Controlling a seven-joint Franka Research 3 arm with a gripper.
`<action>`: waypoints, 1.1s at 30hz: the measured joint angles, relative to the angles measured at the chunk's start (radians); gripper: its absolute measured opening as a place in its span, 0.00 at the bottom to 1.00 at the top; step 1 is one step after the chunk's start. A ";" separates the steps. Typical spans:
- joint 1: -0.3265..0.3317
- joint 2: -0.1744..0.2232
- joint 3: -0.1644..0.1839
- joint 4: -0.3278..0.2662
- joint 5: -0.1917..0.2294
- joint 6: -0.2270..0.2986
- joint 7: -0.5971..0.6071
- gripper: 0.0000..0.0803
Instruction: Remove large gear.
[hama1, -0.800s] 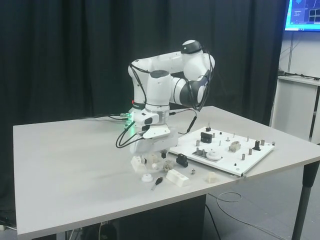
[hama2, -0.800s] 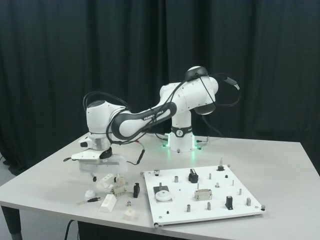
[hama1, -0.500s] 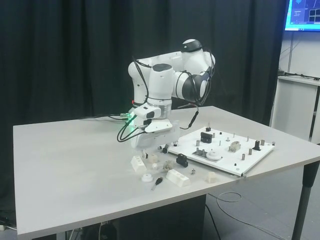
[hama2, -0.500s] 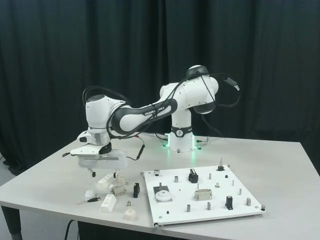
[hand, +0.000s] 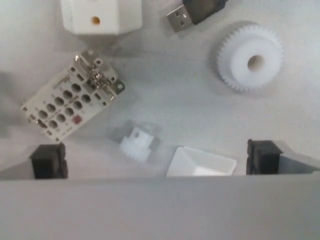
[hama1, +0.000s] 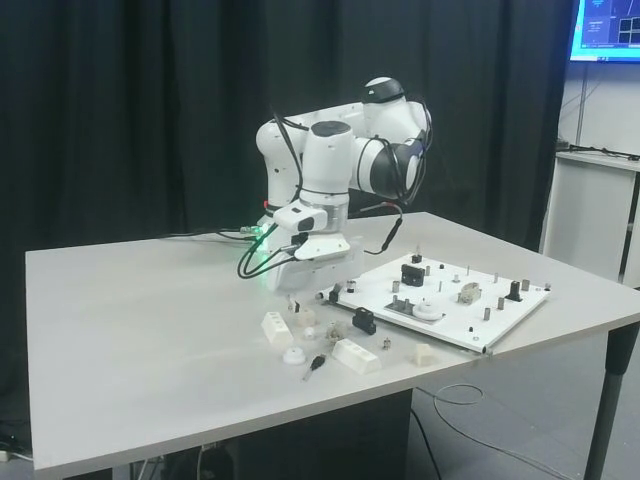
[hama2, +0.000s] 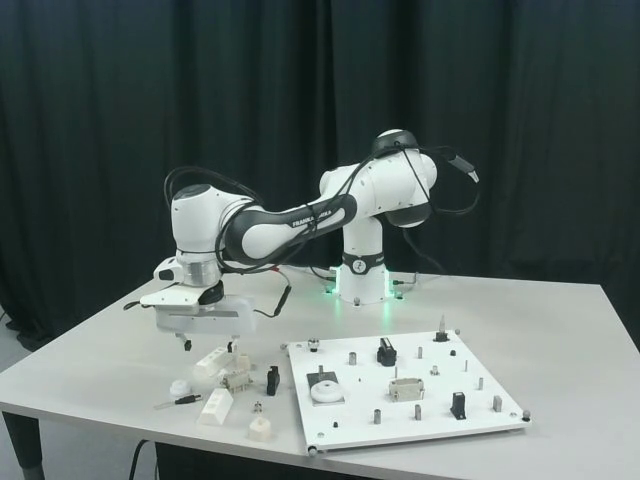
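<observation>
One large gear (hama2: 323, 391), white, round and hubbed, sits flat on the white board (hama2: 350, 412), near the board's edge beside the loose parts. The tool (hand: 155, 159) hangs over those parts, well apart from it, fingers spread wide and holding nothing. Below the tool lie a smaller gear (hand: 251, 57) and a connector (hand: 70, 102). Open grey table (hama2: 100, 340) surrounds the board, and black curtains hang behind.

Under my claw lie a plug block with holes (hand: 70, 102), a tiny gear (hand: 136, 143) and a USB plug (hand: 192, 12).
</observation>
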 joint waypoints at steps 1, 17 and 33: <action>0.000 0.000 0.000 0.001 0.000 0.000 0.002 1.00; 0.000 0.000 -0.002 0.010 -0.006 -0.004 0.010 1.00; -0.001 -0.001 -0.007 0.039 -0.005 -0.012 0.046 1.00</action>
